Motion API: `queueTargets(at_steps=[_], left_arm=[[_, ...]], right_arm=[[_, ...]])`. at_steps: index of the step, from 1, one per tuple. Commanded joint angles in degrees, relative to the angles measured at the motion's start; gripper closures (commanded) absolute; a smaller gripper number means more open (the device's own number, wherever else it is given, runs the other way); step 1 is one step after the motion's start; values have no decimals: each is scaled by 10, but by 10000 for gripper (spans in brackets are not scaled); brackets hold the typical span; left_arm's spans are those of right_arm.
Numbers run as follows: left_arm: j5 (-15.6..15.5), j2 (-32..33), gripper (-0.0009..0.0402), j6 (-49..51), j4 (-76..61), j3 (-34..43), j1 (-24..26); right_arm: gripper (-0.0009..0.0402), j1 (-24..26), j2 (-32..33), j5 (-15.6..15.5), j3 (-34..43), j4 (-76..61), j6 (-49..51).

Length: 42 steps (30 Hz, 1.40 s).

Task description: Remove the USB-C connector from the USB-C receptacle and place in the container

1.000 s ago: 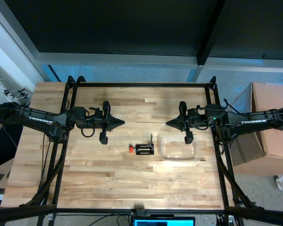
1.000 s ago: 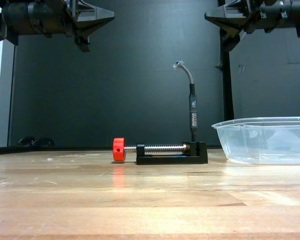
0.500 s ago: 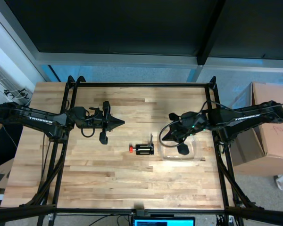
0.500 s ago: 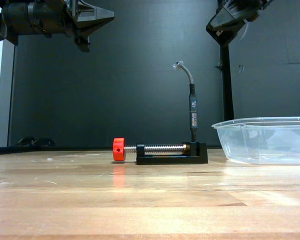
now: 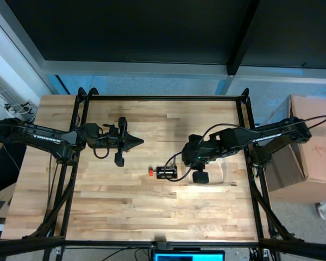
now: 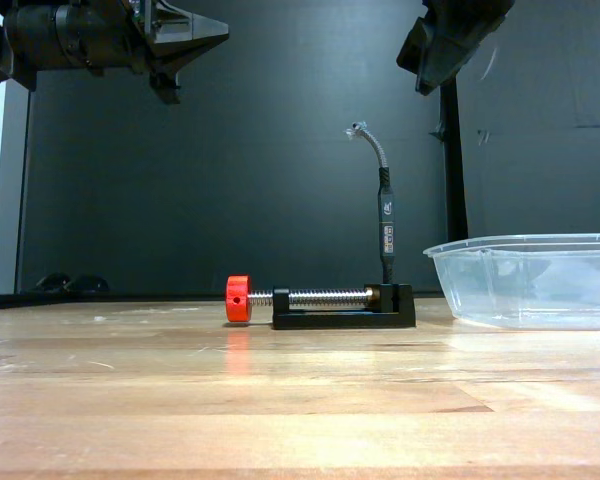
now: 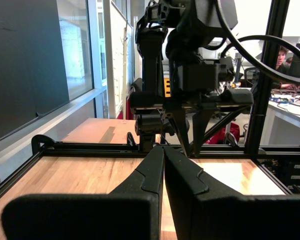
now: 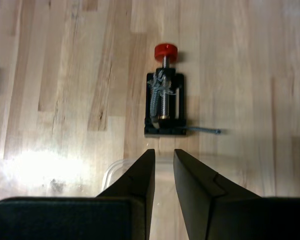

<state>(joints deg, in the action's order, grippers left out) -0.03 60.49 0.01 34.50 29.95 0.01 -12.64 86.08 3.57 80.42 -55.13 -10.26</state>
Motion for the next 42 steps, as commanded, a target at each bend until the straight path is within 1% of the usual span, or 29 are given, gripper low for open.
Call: queueTargets(at_steps=[1, 6, 10, 17, 22, 27, 42], left_arm=[[0, 0, 393, 0, 0, 0, 0], [0, 0, 393, 0, 0, 0, 0], [0, 0, 393, 0, 0, 0, 0], [0, 0, 393, 0, 0, 0, 0], [0, 0, 393, 0, 0, 0, 0], [0, 0, 393, 0, 0, 0, 0], [0, 0, 393, 0, 0, 0, 0]], right_arm=[[331, -8, 32, 1, 39, -43, -10], [312, -21, 76, 4, 90, -77, -25], [277, -25, 103, 4, 115, -85, -48], [203, -31, 126, -2, 122, -85, -60], [173, -34, 139, -2, 120, -85, -63], [164, -36, 162, -3, 119, -84, -64], [164, -42, 202, -3, 119, -80, -73]])
